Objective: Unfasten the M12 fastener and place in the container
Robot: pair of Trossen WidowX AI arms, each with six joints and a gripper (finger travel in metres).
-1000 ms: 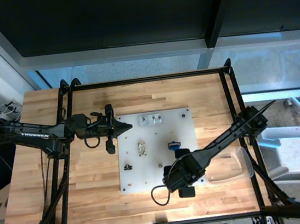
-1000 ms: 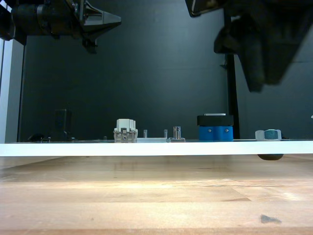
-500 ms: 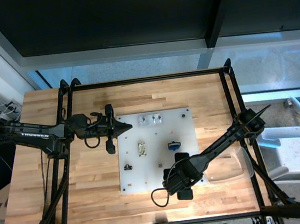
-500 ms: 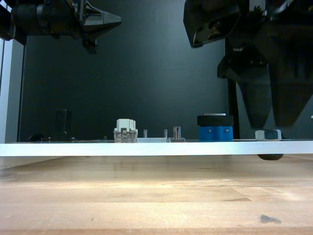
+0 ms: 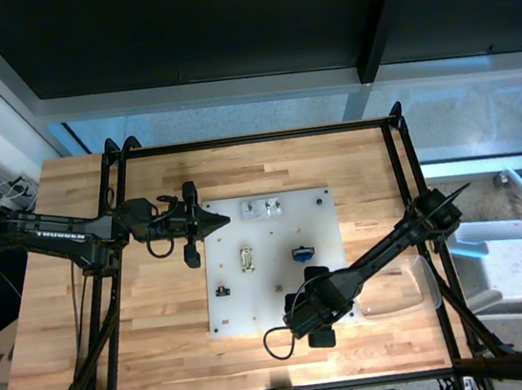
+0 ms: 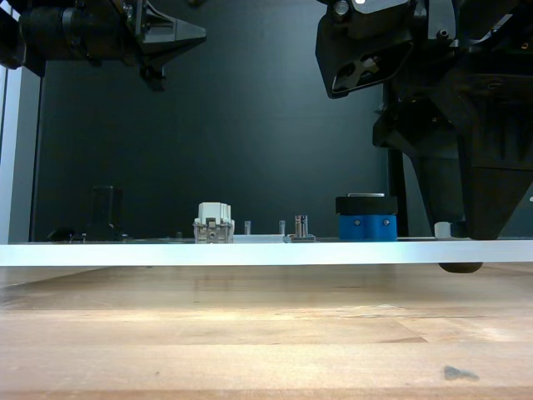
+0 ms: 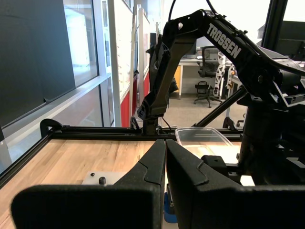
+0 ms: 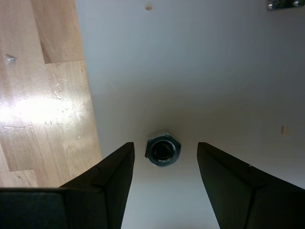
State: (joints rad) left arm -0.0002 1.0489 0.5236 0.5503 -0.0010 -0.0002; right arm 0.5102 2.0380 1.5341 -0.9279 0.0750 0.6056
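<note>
**High view.** The left gripper (image 5: 222, 221) hangs over the far left edge of the white board (image 5: 246, 298). The right gripper (image 5: 311, 315) is down over the board's near right part and hides the M12 nut from this angle. The container (image 5: 405, 303), a clear tray, lies on the table (image 5: 171, 313) just beside the board's right edge. A blue connector (image 5: 302, 253) sits mid-board.

**Low view.** The left gripper (image 6: 202, 34) is high above the board. The right gripper (image 6: 470, 225) reaches down to the board top at the right. A pale sliver of the nut (image 6: 441, 228) shows at board level, beside the nearer finger. The blue connector (image 6: 366, 227) stands just left of it. The silver post (image 6: 301, 225) and grey connector (image 6: 214, 227) are further left.

**Left wrist view.** The 2 fingers of the left gripper (image 7: 165, 141) are pressed together with nothing between them. The container (image 7: 202, 135) shows beyond them.

**Right wrist view.** The nut (image 8: 163, 149), a silver hex with a dark core, sits on the white board (image 8: 214, 71) near the board's edge against the wooden table (image 8: 52, 109). The right gripper (image 8: 165, 143) straddles it. Its 2 fingers (image 8: 114, 176) are spread, 1 on each side of the nut, with a gap on both sides and no contact. The nut lies on the board, outside the tray. I cannot tell whether any stud ribs show under it.
</note>
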